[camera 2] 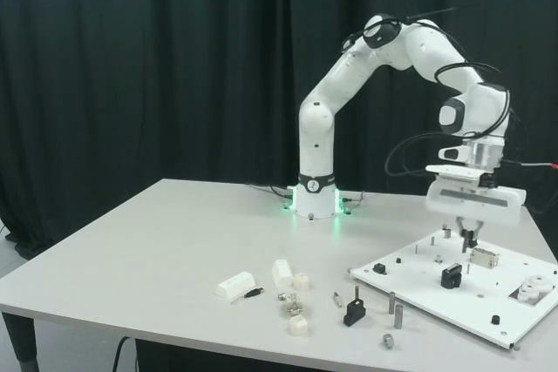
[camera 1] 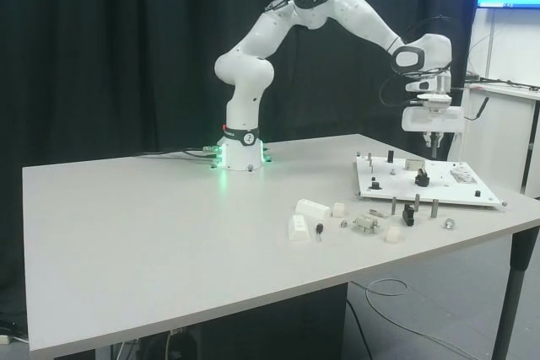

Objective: Place square peg 3.

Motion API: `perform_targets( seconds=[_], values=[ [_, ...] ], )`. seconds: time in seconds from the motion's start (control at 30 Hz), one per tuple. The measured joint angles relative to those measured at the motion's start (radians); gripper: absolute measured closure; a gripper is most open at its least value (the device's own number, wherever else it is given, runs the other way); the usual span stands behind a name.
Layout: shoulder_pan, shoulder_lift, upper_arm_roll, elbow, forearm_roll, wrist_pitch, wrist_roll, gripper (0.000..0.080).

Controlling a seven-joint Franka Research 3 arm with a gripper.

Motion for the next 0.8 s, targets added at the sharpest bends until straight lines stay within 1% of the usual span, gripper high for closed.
perform_targets(
  seconds=[0.1,0.23,0.4,0.53,0.67,0.8],
  values=[
    [-0.037,0.026,-0.012,0.018,0.026,-0.003,-0.067,0.0728],
    [-0.08,0.064,-0.037,0.039,0.069,-0.019,-0.169,0.0728],
    [-0.127,0.113,-0.078,0.066,0.126,-0.065,-0.308,0.0728],
    [-0.164,0.146,-0.109,0.085,0.164,-0.105,-0.429,0.0728],
    [-0.204,0.168,-0.129,0.102,0.197,-0.138,-0.549,0.0728],
    [-0.249,0.179,-0.133,0.114,0.229,-0.161,-0.647,0.0728]
  ],
)
